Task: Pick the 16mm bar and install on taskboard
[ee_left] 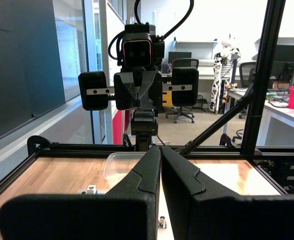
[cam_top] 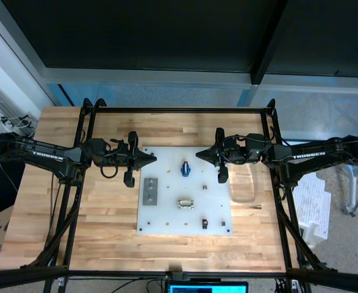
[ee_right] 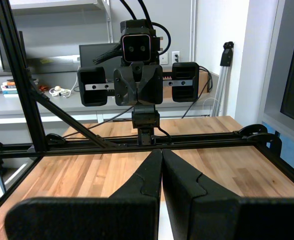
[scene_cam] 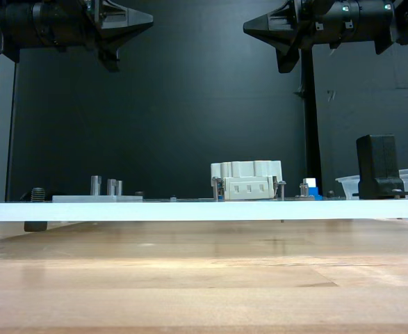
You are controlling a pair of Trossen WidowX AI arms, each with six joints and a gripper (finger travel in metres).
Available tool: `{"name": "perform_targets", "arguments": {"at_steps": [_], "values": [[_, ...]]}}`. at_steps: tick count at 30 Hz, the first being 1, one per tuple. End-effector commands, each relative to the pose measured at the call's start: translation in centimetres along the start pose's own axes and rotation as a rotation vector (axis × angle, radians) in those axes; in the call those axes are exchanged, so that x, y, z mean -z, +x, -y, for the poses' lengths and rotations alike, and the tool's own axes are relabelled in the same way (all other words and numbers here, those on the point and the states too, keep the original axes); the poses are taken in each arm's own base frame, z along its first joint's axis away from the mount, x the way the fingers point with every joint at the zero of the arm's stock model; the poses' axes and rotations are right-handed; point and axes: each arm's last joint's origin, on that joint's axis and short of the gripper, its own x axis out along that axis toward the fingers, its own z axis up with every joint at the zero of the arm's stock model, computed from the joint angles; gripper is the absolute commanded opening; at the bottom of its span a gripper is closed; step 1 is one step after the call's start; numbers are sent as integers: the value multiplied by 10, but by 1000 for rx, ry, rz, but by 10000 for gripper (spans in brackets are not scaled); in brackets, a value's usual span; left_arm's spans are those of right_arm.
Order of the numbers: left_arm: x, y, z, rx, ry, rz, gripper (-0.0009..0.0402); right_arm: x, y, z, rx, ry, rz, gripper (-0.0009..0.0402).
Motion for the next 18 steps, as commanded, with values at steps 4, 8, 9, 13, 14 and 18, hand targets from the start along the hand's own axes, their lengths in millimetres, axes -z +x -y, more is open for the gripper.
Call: {"name": "perform_targets", "arguments": {"at_steps": [4, 8, 9, 13, 14, 18], "values": [[0, 0, 0, 0, 0, 0, 0, 0, 0, 0, 0, 0, 0, 0], [0, 0, 0, 0, 0, 0, 0, 0, 0, 0, 0, 0, -1, 0], [0, 0, 0, 0, 0, 0, 0, 0, 0, 0, 0, 0, -1, 0], [0, 0, 0, 0, 0, 0, 0, 1, 0, 0, 0, 1, -6, 0], [0, 0, 0, 0, 0, 0, 0, 1, 0, 0, 1, 1, -10, 0], [0, 0, 0, 0, 0, 0, 0, 2, 0, 0, 1, 1, -21, 0]]}}
